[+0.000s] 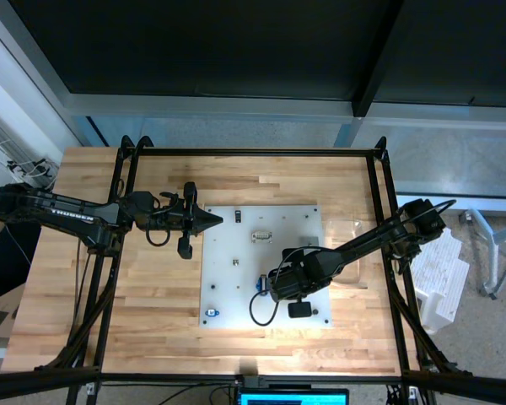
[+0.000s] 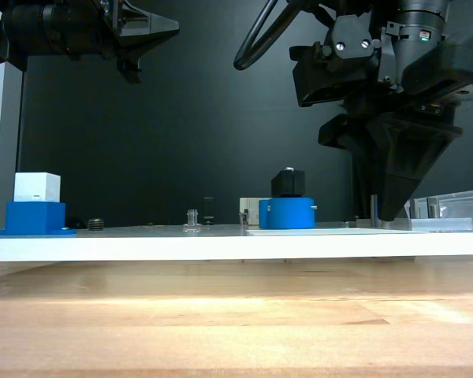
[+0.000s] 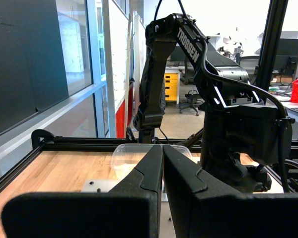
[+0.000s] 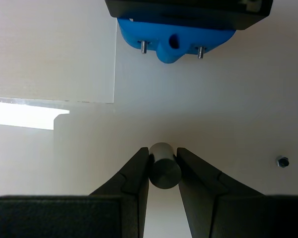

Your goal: Remove the 16mm cylinder and place in the container

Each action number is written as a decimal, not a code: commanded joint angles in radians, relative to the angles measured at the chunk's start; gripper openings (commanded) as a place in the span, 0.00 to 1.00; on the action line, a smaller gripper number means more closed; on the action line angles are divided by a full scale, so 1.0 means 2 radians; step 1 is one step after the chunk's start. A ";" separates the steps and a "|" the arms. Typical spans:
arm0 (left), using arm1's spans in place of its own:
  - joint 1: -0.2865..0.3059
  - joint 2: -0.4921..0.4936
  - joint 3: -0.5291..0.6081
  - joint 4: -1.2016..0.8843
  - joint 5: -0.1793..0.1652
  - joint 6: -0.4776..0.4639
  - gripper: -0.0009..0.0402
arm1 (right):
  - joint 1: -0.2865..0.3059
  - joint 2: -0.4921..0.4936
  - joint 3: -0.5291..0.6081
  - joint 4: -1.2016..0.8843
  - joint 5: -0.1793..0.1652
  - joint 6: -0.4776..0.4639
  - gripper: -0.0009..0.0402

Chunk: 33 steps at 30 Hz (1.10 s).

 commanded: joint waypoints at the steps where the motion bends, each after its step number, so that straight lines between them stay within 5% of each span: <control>1: 0.000 0.000 0.000 0.000 0.000 0.000 0.02 | 0.001 -0.001 -0.002 0.000 0.001 0.000 0.03; 20: 0.000 0.000 0.000 0.000 0.000 0.000 0.02 | 0.002 -0.006 0.003 -0.002 0.001 0.000 0.03; 33: 0.000 0.000 0.000 0.000 0.000 0.000 0.02 | -0.003 -0.058 0.014 -0.040 0.001 -0.001 0.03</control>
